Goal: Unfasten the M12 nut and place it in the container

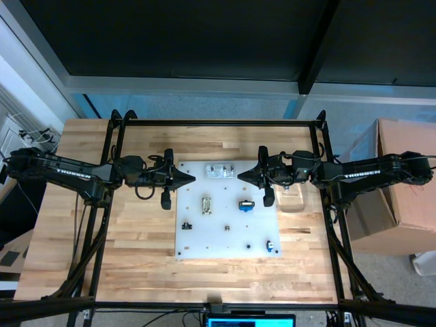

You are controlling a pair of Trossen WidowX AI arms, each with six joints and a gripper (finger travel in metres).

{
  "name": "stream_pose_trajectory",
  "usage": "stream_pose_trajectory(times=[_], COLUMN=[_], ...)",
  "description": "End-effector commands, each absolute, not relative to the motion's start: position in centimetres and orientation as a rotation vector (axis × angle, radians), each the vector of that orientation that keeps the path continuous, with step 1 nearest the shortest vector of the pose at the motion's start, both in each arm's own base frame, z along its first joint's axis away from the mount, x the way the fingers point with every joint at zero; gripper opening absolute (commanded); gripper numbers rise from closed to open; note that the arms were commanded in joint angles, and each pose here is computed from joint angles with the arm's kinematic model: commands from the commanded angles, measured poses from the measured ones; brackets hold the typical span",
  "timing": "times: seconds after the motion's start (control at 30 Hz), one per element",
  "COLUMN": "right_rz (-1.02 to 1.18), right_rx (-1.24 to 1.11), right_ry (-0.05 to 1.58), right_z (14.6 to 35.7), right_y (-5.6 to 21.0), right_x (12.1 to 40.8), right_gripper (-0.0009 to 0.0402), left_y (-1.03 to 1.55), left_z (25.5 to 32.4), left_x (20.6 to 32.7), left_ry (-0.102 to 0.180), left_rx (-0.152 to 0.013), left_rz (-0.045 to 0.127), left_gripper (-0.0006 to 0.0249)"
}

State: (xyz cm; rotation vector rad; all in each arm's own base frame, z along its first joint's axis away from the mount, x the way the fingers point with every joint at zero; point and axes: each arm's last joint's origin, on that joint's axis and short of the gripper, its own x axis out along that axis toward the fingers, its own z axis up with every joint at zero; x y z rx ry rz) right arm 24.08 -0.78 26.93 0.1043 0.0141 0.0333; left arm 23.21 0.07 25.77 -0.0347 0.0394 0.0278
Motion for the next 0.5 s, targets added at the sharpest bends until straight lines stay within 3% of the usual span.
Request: stream_pose_trajectory(times=[0.03,0.5], right_rz=[0.033,0.031], right_rx=[0.105,0.108], right_ry=[0.021,0.066], right_z=[26.88,26.44], right_y=[-0.78,-0.78], right_x=[24.09,24.07], right_gripper=[0.0000,0.0000], left_y=[0.08,0.08], left_z=[25.76,25.76], left_x=[23.21,23.21], left_ry=[0.040,0.040], left_rx=[-0.034,-0.034], left_rz=[0.028,0.028], left_gripper=[0.0000,0.0000])
